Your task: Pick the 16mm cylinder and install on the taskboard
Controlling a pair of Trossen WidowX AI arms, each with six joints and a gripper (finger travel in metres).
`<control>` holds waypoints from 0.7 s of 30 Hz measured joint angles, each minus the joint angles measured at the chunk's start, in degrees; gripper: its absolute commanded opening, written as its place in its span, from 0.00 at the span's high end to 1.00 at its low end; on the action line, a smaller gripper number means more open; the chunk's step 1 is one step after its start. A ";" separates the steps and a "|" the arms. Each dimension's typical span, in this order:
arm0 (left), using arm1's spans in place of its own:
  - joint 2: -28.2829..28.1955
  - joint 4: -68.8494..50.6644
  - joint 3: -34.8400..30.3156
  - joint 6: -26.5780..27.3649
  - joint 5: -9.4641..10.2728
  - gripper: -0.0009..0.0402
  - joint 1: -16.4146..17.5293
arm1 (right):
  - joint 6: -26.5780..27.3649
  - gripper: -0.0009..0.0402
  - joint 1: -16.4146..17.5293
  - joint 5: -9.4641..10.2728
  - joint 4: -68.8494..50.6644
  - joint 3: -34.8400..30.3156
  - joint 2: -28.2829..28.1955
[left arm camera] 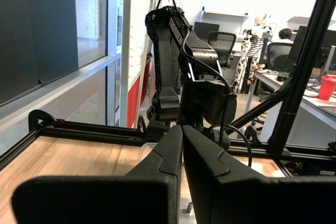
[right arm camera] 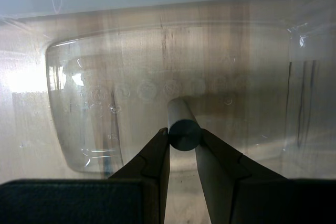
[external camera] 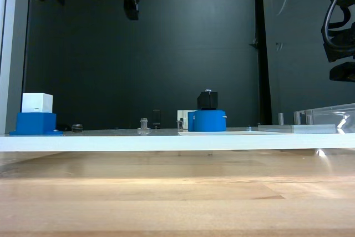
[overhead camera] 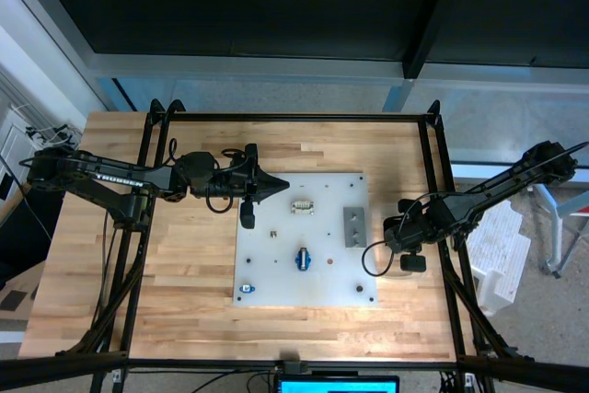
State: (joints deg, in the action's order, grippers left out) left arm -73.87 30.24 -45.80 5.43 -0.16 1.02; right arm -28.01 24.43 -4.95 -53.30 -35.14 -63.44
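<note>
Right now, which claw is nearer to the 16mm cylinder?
Right. The right claw grips the 16mm cylinder over the clear tray; the left claw hangs shut above the far-left part of the taskboard, well away.

The wooden table (overhead camera: 184,319) carries the white taskboard (overhead camera: 276,269), its far-left part lying below the left gripper's (overhead camera: 281,185) closed jaws. A clear plastic tray (right arm camera: 79,108) rests on the wood directly beneath the right gripper (right arm camera: 183,136), whose jaws pinch the 16mm cylinder (right arm camera: 178,113).
</note>
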 measured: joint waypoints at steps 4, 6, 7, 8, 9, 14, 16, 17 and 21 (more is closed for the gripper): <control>0.00 0.00 0.02 0.02 0.02 0.98 0.00 | 0.00 0.98 0.00 0.00 0.00 0.00 0.00; 0.00 0.00 0.00 0.00 0.02 0.98 0.00 | -0.02 0.98 0.00 0.02 -0.02 0.00 0.00; 0.00 -0.02 0.02 0.00 0.00 0.98 0.00 | -0.02 0.98 0.00 0.00 -0.02 0.00 0.02; 0.00 0.00 0.00 0.02 0.02 0.98 0.00 | -0.04 0.98 0.00 0.02 -0.02 0.00 0.00; 0.02 0.00 0.00 0.00 0.00 0.98 0.00 | -0.07 0.98 0.00 0.02 -0.04 0.00 0.02; 0.00 0.00 0.02 0.00 0.00 0.98 0.00 | -0.17 0.98 0.00 0.02 -0.09 0.00 0.02; 0.02 0.00 0.00 0.02 0.00 0.98 0.00 | -0.15 0.98 0.00 0.02 -0.11 0.00 0.00; 0.02 0.00 0.00 0.00 0.00 0.98 0.00 | -0.15 0.98 0.00 0.02 -0.11 -0.02 0.02; 0.00 0.00 0.02 0.02 0.00 0.98 0.00 | -0.15 0.98 0.02 0.04 -0.31 -0.74 0.00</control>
State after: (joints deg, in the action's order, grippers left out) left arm -73.87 30.24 -45.78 5.45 -0.16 1.02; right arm -28.16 24.45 -4.91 -53.60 -35.88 -63.44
